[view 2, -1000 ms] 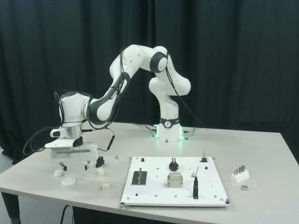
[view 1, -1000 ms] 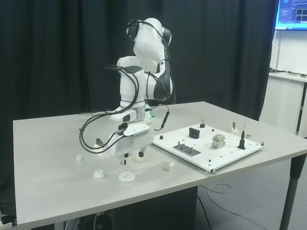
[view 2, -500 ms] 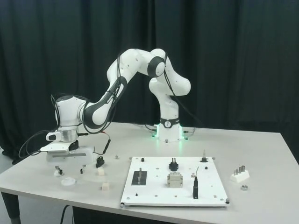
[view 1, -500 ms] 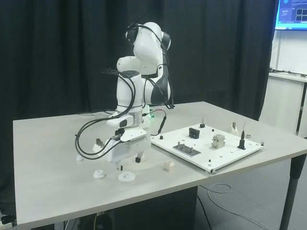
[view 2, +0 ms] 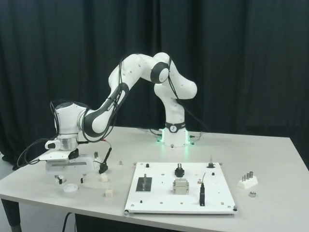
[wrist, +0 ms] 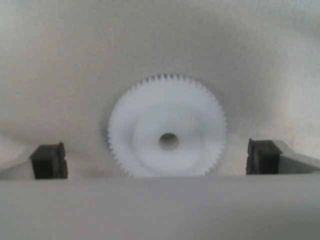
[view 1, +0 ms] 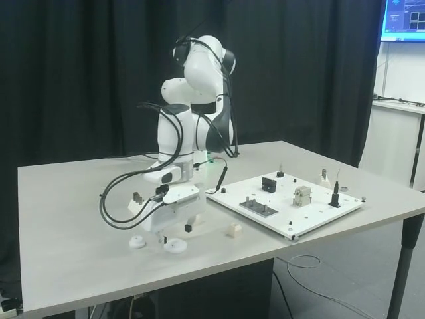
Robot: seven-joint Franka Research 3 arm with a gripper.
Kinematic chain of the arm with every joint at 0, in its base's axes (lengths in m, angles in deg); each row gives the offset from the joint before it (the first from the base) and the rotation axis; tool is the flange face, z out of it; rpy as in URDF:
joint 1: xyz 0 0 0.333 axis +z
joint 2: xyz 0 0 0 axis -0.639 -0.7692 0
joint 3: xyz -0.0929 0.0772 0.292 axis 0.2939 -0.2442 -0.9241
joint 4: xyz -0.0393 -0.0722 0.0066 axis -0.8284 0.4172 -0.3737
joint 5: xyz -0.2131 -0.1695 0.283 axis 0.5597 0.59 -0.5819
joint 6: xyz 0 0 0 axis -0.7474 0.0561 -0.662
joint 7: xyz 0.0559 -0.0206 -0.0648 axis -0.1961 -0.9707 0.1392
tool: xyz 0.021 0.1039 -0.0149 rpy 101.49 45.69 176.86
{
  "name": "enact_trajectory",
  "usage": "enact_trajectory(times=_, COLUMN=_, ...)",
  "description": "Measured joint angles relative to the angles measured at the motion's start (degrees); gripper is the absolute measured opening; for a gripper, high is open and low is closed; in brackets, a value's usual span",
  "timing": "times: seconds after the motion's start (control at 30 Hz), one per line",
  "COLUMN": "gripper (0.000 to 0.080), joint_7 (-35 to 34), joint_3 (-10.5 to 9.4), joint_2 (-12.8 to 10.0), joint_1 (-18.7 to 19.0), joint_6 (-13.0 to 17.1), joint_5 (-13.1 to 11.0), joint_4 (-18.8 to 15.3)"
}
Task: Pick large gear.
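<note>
Gripper (wrist: pixel 155 160) open, jaws spread wide, one black fingertip (wrist: pixel 49 161) on each side of the large gear (wrist: pixel 167 132) without touching it. Gear lies flat on the grey table (view 1: pixel 66 199), at 9 o'clock from the white board (view 2: pixel 181 188), near the front edge.

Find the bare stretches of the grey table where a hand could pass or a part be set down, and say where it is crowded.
Free: the far side of the grey table, behind the gripper, and the strip between the white assembly board and the small block of pegs. Crowded: the near corner, where the open gripper straddles the large gear beside a smaller gear and two small blocks.
</note>
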Motion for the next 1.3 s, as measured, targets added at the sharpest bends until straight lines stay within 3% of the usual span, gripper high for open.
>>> enact_trajectory(times=1.3, gripper=0.08, joint_7=2.4, joint_3=-0.01, joint_2=-4.6, joint_1=-1.38, joint_6=-0.08, joint_5=-3.41, joint_4=4.02)
